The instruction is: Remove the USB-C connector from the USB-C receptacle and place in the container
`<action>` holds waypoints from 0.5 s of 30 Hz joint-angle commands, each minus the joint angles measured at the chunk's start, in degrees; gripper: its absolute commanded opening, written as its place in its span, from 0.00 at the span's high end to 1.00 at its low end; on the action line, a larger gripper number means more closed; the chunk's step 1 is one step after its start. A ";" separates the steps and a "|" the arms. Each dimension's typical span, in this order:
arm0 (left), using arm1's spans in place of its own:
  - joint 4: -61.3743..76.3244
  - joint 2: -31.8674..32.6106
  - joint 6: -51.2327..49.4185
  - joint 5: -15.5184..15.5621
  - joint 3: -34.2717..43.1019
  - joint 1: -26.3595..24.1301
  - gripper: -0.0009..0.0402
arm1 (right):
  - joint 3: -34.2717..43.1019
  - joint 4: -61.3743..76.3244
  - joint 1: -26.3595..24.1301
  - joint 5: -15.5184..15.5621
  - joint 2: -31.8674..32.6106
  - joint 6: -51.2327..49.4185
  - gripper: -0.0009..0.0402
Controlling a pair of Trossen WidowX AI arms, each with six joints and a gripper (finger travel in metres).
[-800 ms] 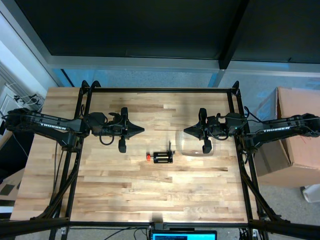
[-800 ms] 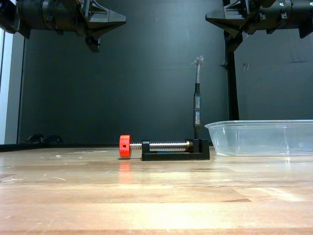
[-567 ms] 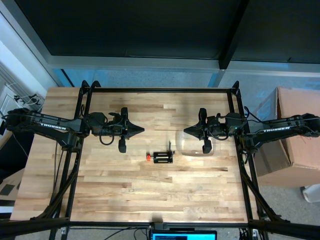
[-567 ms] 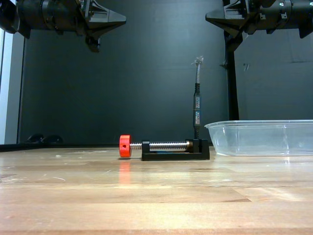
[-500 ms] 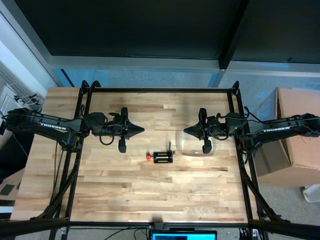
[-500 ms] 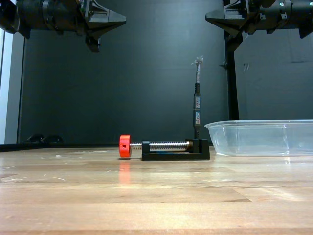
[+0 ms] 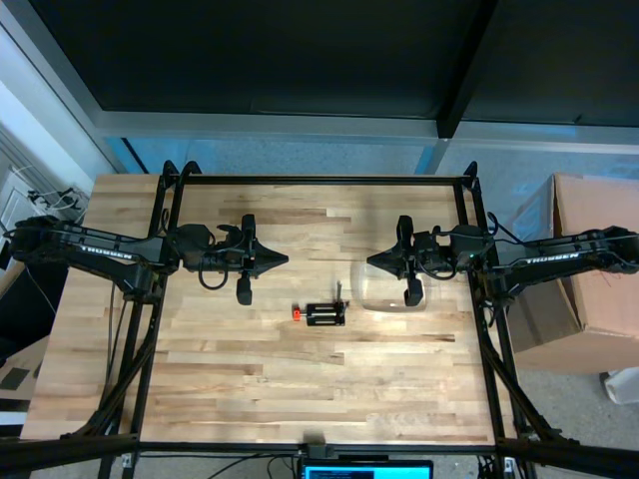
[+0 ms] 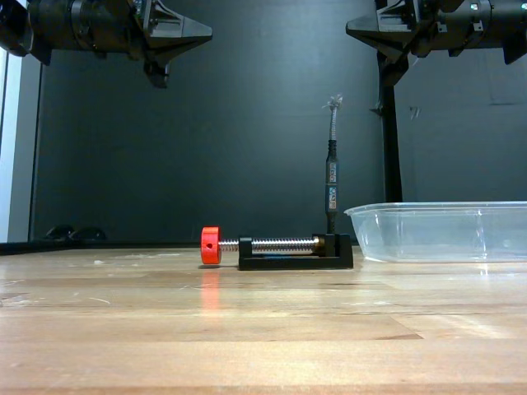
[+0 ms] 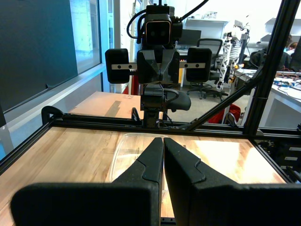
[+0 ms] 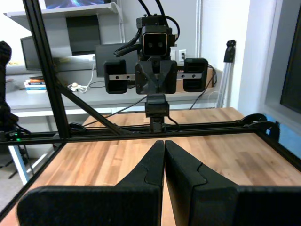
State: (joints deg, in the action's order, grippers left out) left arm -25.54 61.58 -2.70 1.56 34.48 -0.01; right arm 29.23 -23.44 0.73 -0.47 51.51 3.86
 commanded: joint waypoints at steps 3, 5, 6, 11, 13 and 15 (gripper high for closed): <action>-0.02 0.02 0.00 0.00 0.02 0.02 0.98 | 0.00 0.17 0.00 -3.61 0.02 -1.64 0.98; 0.00 0.02 0.00 0.00 0.02 0.00 0.98 | 0.00 -0.31 0.00 -3.61 0.02 -1.77 0.98; 0.00 0.02 0.00 0.00 0.02 0.00 0.98 | 0.00 -0.39 0.00 -3.58 0.02 -1.81 0.98; 0.00 0.02 0.00 0.00 0.02 0.02 0.98 | 1.09 3.06 0.07 0.87 0.02 -1.42 0.98; 0.00 0.02 0.00 0.00 0.02 0.02 0.98 | 3.56 10.67 0.11 1.64 0.52 -1.27 0.98; -0.04 0.02 0.00 0.00 0.02 0.00 0.98 | 6.99 19.82 0.17 1.66 1.62 -1.29 0.98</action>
State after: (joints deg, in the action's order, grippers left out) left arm -25.54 61.58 -2.72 1.58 34.48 -0.01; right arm 34.00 -9.56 0.84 1.15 52.36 2.50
